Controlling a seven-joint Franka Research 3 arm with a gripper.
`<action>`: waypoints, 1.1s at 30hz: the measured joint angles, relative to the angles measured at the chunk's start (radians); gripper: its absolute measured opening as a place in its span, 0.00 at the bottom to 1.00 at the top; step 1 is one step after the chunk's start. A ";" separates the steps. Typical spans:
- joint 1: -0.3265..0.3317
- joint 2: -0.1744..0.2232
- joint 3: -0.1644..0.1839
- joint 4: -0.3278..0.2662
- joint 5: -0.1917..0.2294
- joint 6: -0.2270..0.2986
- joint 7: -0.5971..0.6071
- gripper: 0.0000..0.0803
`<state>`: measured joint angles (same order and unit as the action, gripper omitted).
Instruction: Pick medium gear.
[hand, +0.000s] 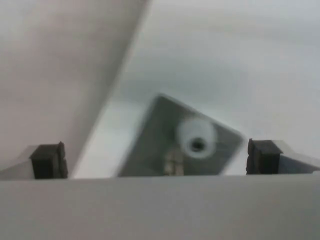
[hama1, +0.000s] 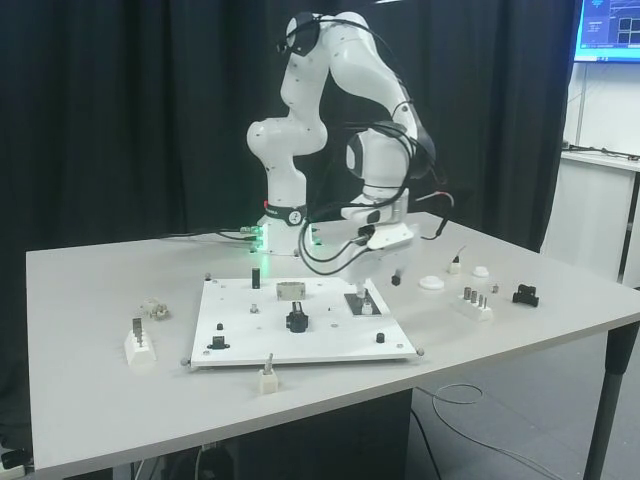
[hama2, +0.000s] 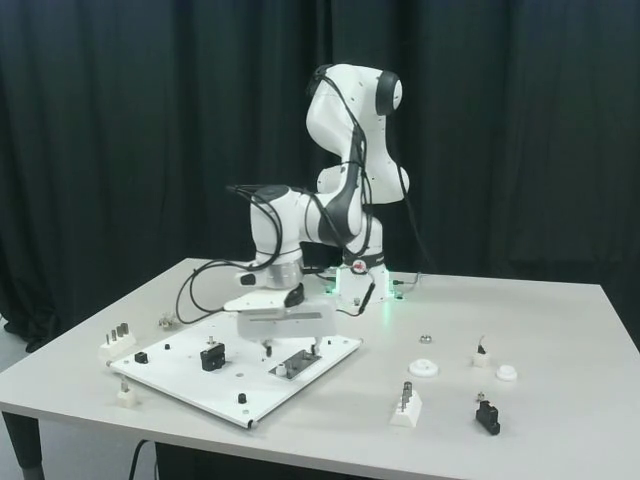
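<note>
A small white gear (hand: 196, 137) with a dark centre hole sits on a grey base plate (hand: 150, 150), next to a metal peg. In the room views this plate (hama1: 362, 303) (hama2: 296, 366) lies on the white board's side nearest the loose parts. My gripper (hand: 155, 157) (hama1: 382, 268) (hama2: 290, 346) hangs a little above the plate, open, with the gear below the gap and nearer one black fingertip (hand: 262, 155). Nothing is held. A larger white gear (hama1: 431, 283) (hama2: 424, 368) lies loose on the table beside the board.
The white board (hama1: 300, 335) carries black fixtures (hama1: 297, 321) (hama2: 211, 357). Off the board lie a white peg holder (hama1: 476, 304) (hama2: 406, 407), a black clip (hama1: 525, 295) (hama2: 487, 417), a small white disc (hama1: 479, 270) and a white block (hama1: 138, 346).
</note>
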<state>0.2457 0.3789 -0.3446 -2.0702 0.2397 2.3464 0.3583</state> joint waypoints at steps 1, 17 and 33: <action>0.006 -0.001 0.003 -0.001 0.006 -0.001 0.000 1.00; 0.175 -0.049 0.023 -0.040 0.067 -0.021 0.108 1.00; 0.385 -0.069 0.046 -0.052 0.066 -0.019 0.352 1.00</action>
<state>0.6310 0.3103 -0.2988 -2.1224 0.3062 2.3279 0.7103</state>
